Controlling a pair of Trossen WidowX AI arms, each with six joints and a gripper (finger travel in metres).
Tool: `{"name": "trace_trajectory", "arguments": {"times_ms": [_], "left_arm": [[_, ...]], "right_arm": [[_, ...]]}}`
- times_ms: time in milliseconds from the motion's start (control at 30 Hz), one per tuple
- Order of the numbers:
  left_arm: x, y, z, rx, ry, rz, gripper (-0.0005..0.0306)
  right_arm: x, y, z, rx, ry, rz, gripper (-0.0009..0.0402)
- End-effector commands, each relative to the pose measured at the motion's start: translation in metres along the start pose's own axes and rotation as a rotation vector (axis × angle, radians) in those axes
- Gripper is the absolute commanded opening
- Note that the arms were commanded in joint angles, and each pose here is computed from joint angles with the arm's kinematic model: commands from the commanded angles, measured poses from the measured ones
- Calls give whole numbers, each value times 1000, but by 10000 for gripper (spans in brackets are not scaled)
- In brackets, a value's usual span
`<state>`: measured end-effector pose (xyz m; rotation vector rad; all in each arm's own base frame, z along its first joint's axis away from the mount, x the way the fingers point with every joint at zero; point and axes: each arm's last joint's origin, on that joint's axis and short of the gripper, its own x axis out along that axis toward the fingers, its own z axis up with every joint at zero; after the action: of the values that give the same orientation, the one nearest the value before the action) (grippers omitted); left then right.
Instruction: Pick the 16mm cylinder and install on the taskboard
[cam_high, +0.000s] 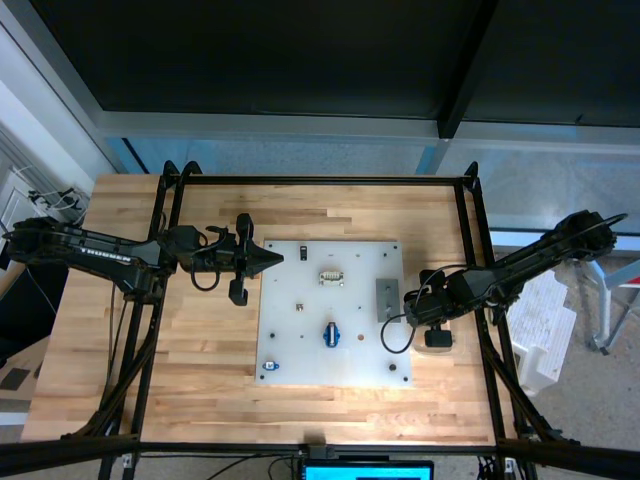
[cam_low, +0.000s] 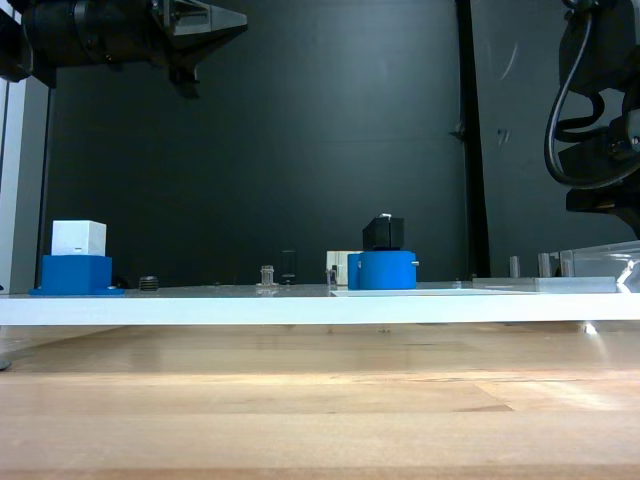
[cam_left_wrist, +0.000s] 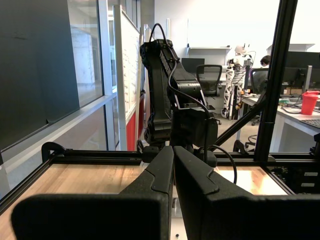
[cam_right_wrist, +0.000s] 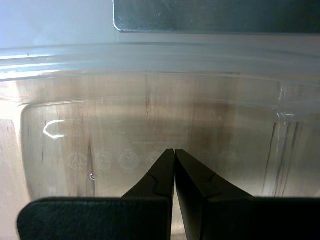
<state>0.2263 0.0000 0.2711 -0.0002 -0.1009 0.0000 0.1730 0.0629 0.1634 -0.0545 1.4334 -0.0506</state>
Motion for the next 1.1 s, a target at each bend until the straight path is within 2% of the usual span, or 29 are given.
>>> {"name": "trace_trajectory", "arguments": {"times_ms": [33, 667, 800, 867, 933, 1000, 1100], "left_arm": [[0, 0, 0, 0, 0, 0, 1], [0, 0, 0, 0, 0, 0, 1], [0, 0, 0, 0, 0, 0, 1], [0, 0, 0, 0, 0, 0, 1], [0, 0, 0, 0, 0, 0, 1], [0, 0, 0, 0, 0, 0, 1], [0, 0, 0, 0, 0, 0, 1]], "right_arm": [[0, 0, 0, 0, -1, 0, 0], [-3, -3, 4, 25, -12, 4, 0], [-7, -13, 4, 159, -15, 9, 0], [-11, -18, 5, 219, -30, 30, 0], [-14, -20, 4, 278, -39, 37, 0], [-17, -21, 1, 337, -34, 35, 0], [-20, -23, -7, 376, 6, 17, 1]]}}
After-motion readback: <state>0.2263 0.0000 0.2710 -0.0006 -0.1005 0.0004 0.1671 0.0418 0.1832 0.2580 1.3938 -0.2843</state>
